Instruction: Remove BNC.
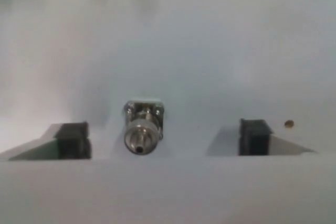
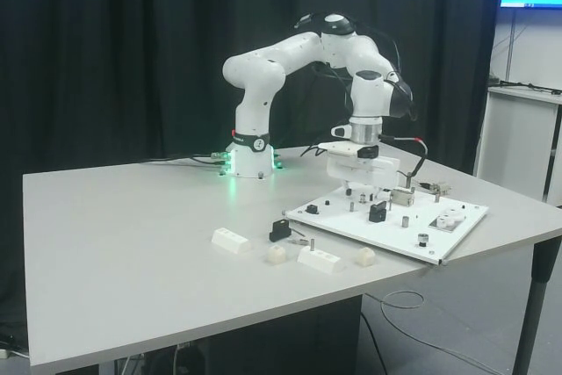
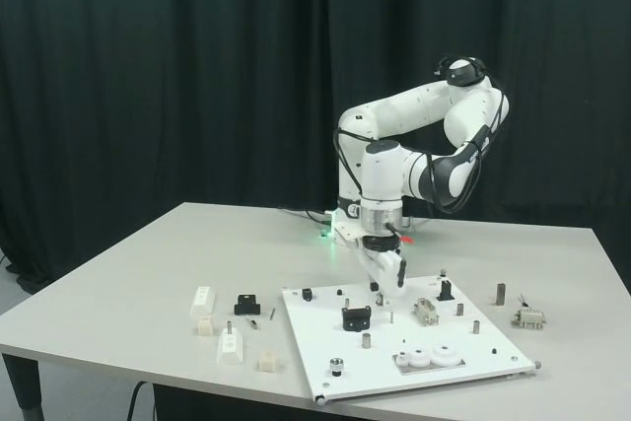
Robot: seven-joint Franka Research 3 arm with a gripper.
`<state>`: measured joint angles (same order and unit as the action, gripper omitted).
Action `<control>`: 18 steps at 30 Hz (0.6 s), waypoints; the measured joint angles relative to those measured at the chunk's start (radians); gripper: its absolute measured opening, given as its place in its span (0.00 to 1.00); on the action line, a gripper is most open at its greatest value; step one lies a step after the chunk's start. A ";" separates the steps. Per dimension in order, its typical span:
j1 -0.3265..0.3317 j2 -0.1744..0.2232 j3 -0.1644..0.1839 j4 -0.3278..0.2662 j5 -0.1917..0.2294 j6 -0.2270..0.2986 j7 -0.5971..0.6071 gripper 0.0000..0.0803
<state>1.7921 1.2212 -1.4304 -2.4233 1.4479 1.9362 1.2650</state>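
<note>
In the wrist view a grey metal BNC connector (image 1: 142,129) stands upright on the white board (image 1: 210,51). My gripper (image 1: 163,139) is open, its black fingertips (image 1: 72,140) spread wide on either side of the connector. Neither finger touches it, and the connector is nearer one finger than the other. In the room views the gripper (image 2: 358,189) (image 3: 380,288) points straight down, low over the back part of the white board (image 2: 457,239) (image 3: 306,362). The BNC itself is too small to pick out there.
The board carries a black block (image 3: 356,317), small pegs (image 3: 501,293), white gears (image 3: 426,356) and a grey connector (image 3: 426,312). On the table beside it lie white blocks (image 2: 230,239) (image 2: 319,260), a black part (image 2: 279,230) and a plug (image 3: 528,318).
</note>
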 joint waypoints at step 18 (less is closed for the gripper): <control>0.001 0.000 0.000 0.003 0.017 0.032 0.010 0.26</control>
<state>1.7927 1.2212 -1.4302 -2.4207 1.4653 1.9685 1.2747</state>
